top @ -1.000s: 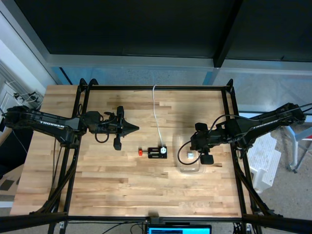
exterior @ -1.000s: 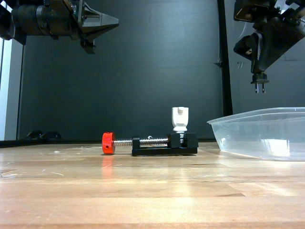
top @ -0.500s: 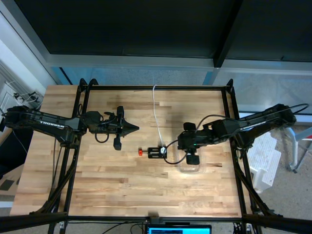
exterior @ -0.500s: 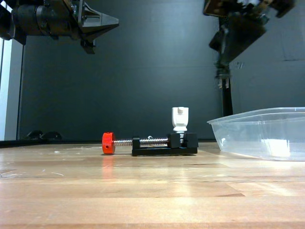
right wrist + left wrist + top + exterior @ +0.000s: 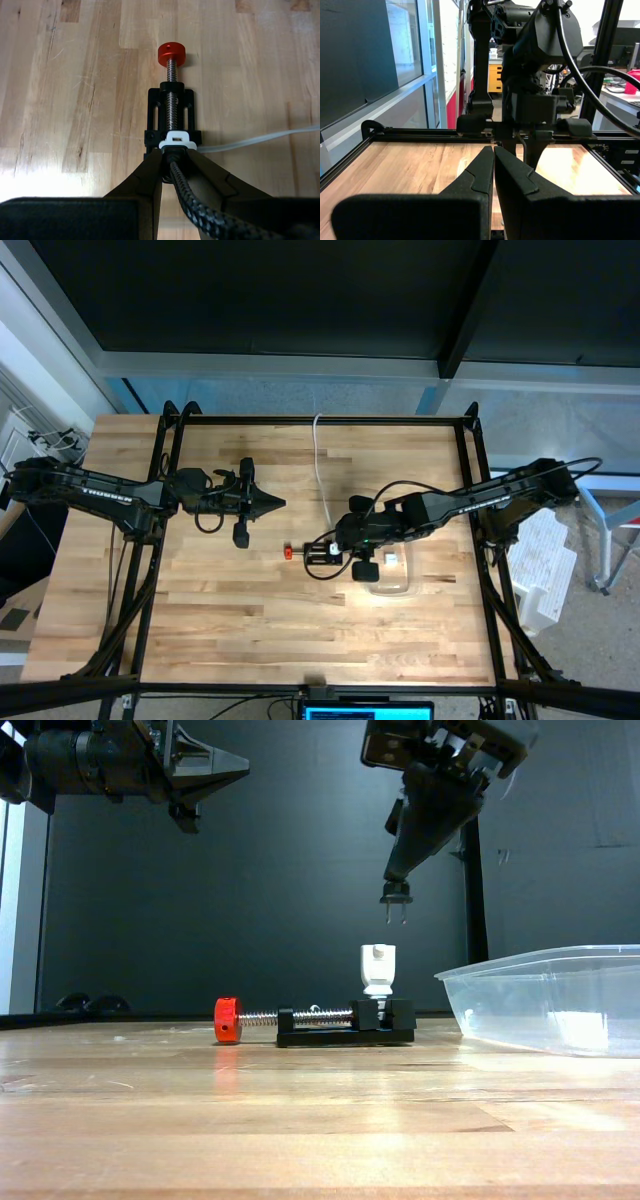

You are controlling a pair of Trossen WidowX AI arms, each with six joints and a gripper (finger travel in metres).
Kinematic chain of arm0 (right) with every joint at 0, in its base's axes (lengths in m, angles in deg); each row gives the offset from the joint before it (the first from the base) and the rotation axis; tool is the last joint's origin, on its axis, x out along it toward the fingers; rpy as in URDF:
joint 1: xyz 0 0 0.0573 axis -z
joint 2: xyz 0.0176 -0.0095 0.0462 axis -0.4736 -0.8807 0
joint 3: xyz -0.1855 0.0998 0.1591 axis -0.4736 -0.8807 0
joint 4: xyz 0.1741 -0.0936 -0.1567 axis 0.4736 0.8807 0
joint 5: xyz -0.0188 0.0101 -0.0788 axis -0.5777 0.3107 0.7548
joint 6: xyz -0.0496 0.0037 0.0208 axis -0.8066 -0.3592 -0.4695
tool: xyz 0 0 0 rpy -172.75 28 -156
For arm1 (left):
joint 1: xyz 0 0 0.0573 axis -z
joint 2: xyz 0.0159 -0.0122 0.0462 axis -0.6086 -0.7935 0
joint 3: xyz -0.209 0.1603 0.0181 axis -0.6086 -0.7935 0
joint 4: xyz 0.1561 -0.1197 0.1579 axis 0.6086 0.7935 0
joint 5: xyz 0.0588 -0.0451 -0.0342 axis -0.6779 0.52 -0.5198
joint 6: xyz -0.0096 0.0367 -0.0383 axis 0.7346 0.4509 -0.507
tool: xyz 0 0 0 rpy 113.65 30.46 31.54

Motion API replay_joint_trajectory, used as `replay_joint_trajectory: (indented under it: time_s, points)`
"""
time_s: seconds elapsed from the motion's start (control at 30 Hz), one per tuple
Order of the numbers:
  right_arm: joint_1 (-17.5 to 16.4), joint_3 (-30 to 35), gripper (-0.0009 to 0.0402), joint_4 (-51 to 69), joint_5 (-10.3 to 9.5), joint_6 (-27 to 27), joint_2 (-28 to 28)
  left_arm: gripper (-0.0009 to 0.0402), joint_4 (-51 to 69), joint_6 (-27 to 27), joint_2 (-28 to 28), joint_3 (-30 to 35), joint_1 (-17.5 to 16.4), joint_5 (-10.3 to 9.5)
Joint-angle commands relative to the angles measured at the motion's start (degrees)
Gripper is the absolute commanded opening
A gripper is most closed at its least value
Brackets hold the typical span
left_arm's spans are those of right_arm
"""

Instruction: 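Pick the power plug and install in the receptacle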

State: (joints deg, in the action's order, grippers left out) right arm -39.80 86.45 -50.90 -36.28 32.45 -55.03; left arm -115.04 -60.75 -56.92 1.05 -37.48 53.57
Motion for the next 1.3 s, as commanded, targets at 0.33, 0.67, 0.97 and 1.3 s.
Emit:
replay_joint_trajectory:
  time_s: [0.33, 0.67, 0.97, 1.3]
  points:
    - [0.61, 0.83, 0.0000, -1.18, 0.61, -0.35, -2.21, 0.0000, 0.00, 0.02, -0.02, 0.00, -0.02, 0.00]
    - [0.68, -0.96, 0.0000, -3.19, 1.38, -0.39, -2.21, 0.0000, 0.00, 0.00, -0.02, 0.00, 0.00, 0.00]
    - [0.68, -1.27, 0.0000, -3.89, 0.76, -0.17, -2.21, 0.0000, 0.00, 0.02, -0.02, 0.00, 0.00, 0.00]
    - [0.68, -1.57, 0.0000, -5.11, 0.79, -0.20, -2.23, 0.0000, 0.00, 0.00, -0.02, 0.00, -0.02, 0.00]
